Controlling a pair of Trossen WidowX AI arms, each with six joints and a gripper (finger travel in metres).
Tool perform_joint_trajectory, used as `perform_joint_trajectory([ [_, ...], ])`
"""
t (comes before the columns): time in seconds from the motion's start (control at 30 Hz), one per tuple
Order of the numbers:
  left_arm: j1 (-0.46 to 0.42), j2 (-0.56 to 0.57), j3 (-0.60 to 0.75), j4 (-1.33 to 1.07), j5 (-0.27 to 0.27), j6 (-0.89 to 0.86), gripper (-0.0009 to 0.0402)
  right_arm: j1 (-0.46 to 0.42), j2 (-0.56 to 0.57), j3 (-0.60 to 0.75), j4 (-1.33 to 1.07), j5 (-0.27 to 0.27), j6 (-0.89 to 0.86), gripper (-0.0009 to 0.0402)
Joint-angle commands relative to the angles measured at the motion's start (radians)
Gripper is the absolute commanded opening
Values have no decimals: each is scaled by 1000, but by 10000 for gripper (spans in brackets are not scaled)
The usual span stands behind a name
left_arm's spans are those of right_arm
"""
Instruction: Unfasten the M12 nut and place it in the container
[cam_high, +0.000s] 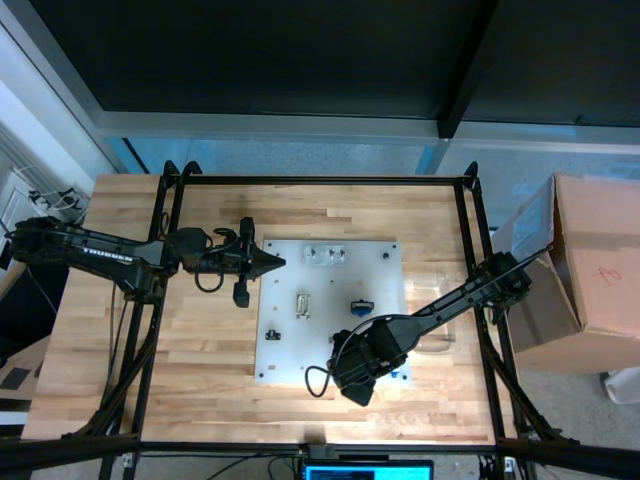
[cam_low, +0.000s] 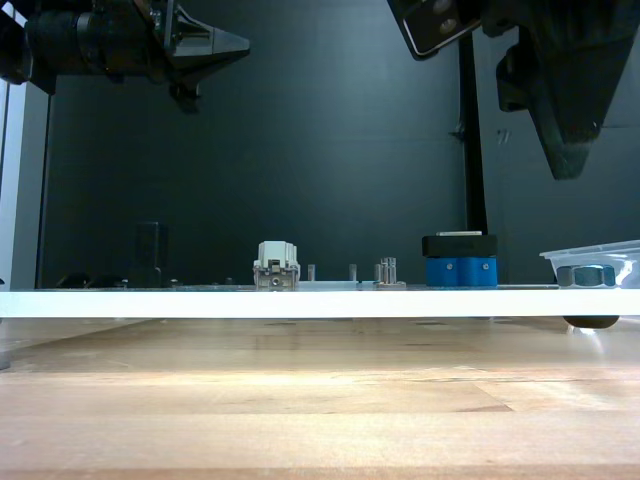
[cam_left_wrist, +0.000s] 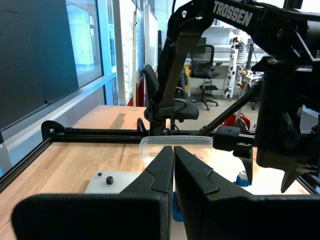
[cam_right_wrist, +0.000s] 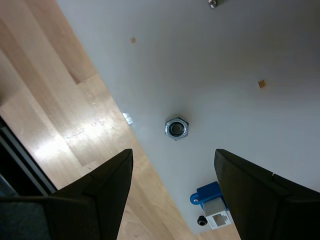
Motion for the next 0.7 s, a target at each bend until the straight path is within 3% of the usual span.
perform_joint_trajectory([
  [0.03,0,0,0,0,0,0,0,0,5,-26,24,0,27,230],
  [0.2,0,0,0,0,0,0,0,0,41,-36,35,27,75,233],
  [0.7,0,0,0,0,0,0,0,0,70,-103,129,26,31,233],
])
